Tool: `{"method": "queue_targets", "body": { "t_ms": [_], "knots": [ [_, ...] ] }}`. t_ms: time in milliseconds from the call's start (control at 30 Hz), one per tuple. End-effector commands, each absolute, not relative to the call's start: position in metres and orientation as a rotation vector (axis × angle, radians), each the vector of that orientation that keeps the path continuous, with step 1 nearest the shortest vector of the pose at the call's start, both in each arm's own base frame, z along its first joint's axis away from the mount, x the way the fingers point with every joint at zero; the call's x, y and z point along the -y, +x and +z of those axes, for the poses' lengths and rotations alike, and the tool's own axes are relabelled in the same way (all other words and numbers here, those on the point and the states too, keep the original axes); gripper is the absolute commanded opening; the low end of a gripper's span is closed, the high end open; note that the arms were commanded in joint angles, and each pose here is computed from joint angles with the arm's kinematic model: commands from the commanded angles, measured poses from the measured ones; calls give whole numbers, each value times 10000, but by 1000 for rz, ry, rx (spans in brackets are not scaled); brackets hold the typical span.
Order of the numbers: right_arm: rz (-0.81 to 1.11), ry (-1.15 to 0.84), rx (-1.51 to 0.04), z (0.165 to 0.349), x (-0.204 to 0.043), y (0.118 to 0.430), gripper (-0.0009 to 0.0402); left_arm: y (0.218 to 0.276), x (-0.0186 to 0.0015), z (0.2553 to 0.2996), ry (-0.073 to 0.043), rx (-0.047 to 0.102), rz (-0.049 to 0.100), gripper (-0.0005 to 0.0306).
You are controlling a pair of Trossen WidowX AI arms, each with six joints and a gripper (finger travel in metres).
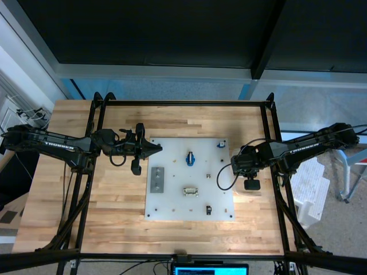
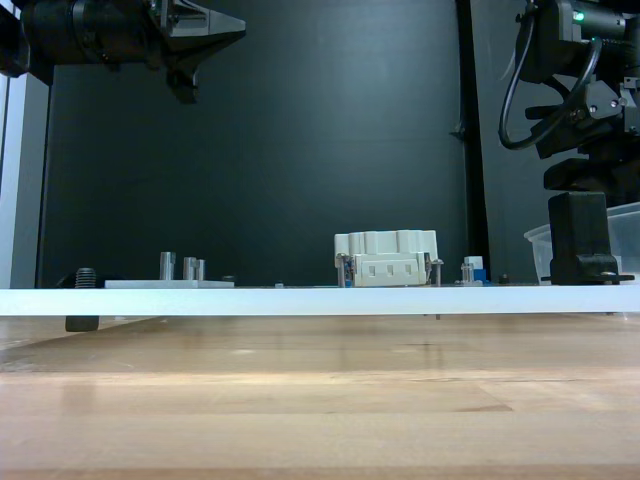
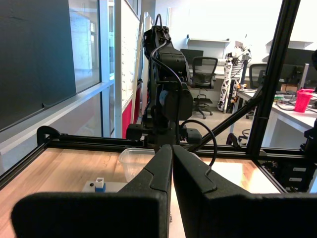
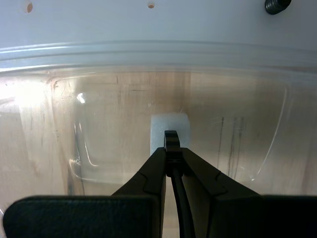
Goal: Pick the USB connector and install on taskboard
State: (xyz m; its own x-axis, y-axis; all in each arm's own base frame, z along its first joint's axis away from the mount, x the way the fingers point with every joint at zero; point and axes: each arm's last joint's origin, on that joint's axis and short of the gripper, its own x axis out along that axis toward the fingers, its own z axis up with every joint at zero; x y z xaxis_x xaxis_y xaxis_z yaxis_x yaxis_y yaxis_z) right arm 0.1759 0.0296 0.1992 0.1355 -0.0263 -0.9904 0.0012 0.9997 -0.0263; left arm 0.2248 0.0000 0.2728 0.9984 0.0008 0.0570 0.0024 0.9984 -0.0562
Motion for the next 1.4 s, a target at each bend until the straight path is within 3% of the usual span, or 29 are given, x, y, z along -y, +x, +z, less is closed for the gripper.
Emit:
{"method": "queue_targets", "body": {
  "t_ms": [33,200,767,1400],
  "knots": [
    [-23,-17,-1433,2003,-294,1751,0,2248,0,2728,-56,57,-1,0],
    [-29,-24,-1471,2038,-288,1719,0,2248,0,2729,-56,57,-1,0],
    [-90,110,-1403,2052,-281,1640,0,2249,-1,2728,-56,57,-1,0],
    [-127,118,-1357,2087,-276,1611,0,2248,-1,2728,-56,57,0,0]
  ]
}}
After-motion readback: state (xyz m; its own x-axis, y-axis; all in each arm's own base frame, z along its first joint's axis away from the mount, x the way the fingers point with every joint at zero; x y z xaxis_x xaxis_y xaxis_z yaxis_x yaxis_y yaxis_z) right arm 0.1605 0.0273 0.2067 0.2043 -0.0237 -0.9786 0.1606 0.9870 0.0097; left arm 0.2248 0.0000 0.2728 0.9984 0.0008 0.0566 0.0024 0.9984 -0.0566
